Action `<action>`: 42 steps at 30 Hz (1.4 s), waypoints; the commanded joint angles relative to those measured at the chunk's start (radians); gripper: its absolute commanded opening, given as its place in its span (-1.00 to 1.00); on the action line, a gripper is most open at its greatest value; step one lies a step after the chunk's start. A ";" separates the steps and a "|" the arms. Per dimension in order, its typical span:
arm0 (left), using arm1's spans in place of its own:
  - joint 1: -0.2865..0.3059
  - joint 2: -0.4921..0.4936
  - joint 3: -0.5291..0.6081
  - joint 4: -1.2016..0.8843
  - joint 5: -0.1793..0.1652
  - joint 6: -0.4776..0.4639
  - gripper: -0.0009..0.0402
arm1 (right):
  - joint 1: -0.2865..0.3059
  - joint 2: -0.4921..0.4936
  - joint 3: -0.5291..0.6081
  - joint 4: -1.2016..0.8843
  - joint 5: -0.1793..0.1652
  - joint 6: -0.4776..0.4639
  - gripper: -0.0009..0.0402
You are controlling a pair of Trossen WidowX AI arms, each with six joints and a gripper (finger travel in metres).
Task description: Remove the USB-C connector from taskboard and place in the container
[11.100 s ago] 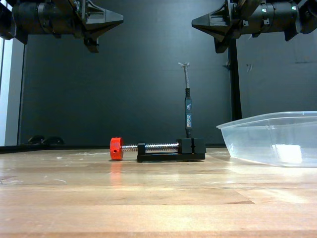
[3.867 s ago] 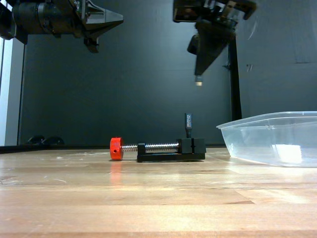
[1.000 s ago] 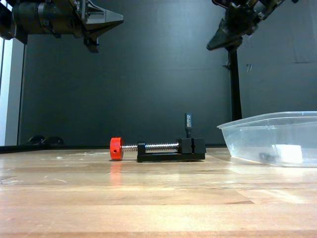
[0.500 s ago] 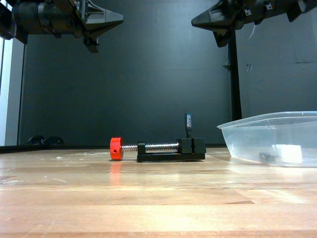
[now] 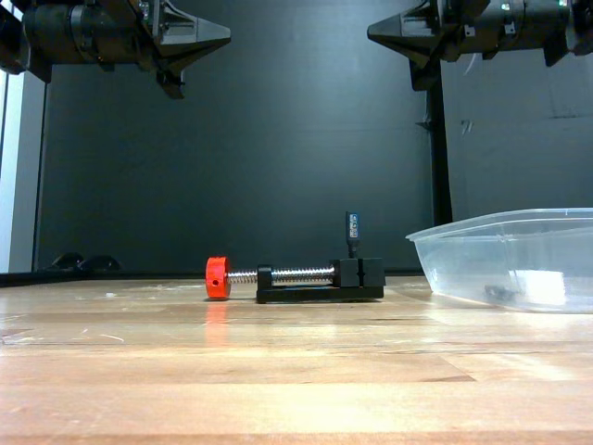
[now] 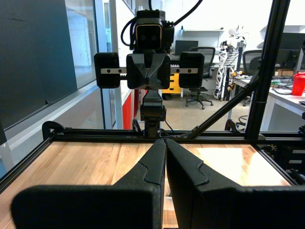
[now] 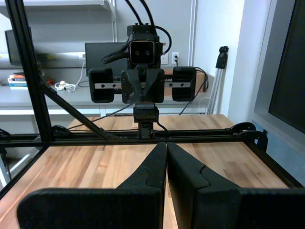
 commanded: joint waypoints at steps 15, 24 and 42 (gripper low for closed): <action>0.000 0.000 0.000 0.000 0.000 0.000 -0.96 | -0.008 -0.005 -0.048 0.047 -0.017 0.045 -0.96; 0.000 0.000 0.000 0.000 0.000 0.000 -0.96 | -0.008 -0.005 -0.061 0.062 -0.018 0.039 -0.96; 0.000 0.000 0.000 0.000 0.000 0.000 -0.96 | -0.008 -0.005 -0.050 0.060 -0.018 0.041 -0.96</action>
